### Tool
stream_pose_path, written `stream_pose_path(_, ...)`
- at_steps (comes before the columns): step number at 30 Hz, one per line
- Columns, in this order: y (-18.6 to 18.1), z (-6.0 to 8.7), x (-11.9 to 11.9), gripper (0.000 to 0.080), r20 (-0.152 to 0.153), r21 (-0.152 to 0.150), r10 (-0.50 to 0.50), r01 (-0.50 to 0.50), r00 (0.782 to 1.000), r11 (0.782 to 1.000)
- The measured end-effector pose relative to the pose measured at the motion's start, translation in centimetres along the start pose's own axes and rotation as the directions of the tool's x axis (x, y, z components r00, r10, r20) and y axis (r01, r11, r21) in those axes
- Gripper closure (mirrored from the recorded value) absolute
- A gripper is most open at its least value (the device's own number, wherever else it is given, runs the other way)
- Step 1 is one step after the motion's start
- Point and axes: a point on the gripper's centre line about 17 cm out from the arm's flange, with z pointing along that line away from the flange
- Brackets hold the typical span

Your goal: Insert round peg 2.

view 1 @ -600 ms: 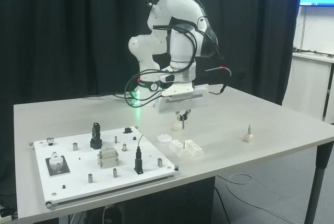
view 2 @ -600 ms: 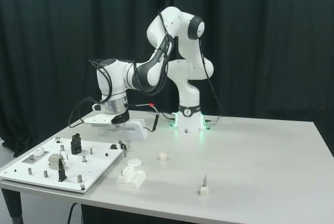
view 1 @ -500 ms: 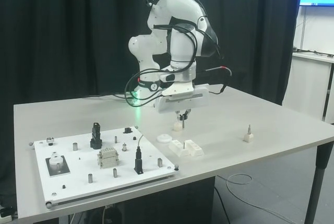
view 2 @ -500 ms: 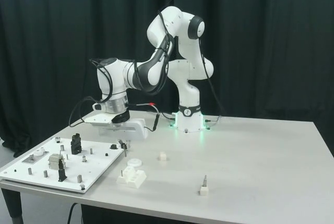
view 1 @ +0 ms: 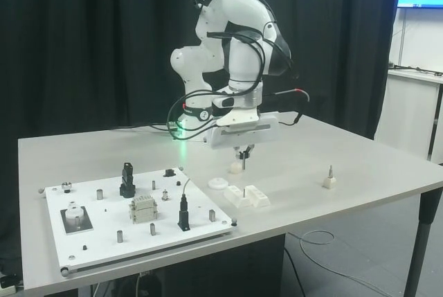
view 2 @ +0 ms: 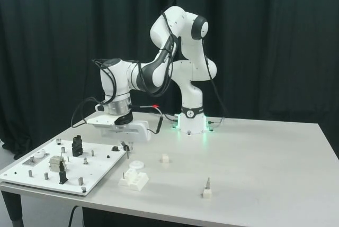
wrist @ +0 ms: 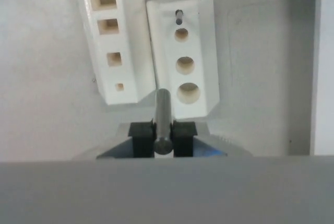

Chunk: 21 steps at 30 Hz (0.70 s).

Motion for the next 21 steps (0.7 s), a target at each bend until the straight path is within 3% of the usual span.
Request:
stream_pose_path(8,1.2,-0.4,0.7,0.0728,-0.024,-0.035,0.003,-0.004,1.0,0.999)
stream_pose_path(21,7.6,-2.2,3.2,0.0728,-0.124,-0.126,0.01,-0.026,0.992,0.992)
